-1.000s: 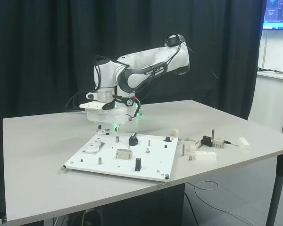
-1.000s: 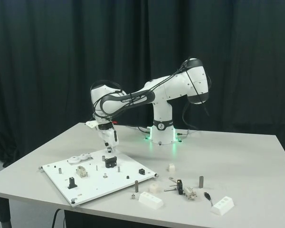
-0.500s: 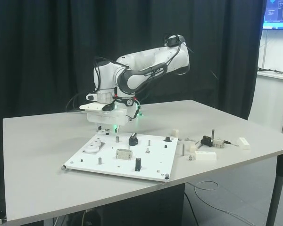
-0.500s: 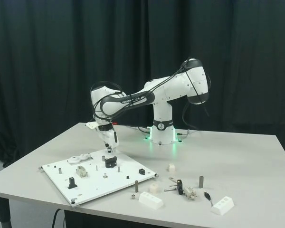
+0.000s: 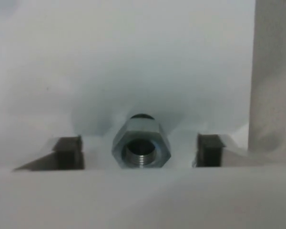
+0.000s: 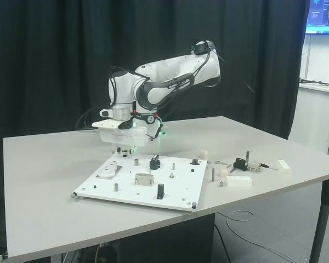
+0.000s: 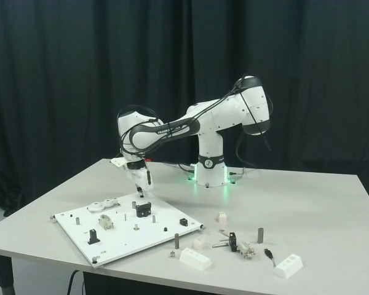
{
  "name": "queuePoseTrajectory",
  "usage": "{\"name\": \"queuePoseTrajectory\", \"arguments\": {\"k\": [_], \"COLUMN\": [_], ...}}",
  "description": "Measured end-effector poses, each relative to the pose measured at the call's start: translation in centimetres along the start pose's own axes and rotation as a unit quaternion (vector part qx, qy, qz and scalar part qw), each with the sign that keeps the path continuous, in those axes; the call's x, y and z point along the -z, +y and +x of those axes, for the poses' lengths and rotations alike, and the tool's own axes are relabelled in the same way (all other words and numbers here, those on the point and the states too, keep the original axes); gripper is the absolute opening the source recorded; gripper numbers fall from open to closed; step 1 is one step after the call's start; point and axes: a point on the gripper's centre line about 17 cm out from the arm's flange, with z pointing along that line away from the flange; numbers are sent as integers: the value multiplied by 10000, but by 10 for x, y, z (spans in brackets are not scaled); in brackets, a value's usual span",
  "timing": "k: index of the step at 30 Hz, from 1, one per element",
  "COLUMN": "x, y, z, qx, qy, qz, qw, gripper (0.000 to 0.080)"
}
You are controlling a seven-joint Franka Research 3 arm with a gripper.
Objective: Remove bolt 4.
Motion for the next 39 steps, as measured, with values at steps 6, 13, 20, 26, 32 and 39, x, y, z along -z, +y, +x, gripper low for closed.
{"name": "queuePoseTrajectory", "arguments": {"k": [6,13,20,26,32,39], "x": [0,0,0,0,0,0], "y": [0,0,0,0,1,1], "z": [2,3,3,2,2,2], "qx": [-18,-32,-38,393,949,2038], "qy": [38,47,46,42,39,36], "qz": [9,7,6,-3,-13,-30], "qw": [10000,10000,10000,9992,9955,9790], "gripper": [512,239,239,239,240,239]}}
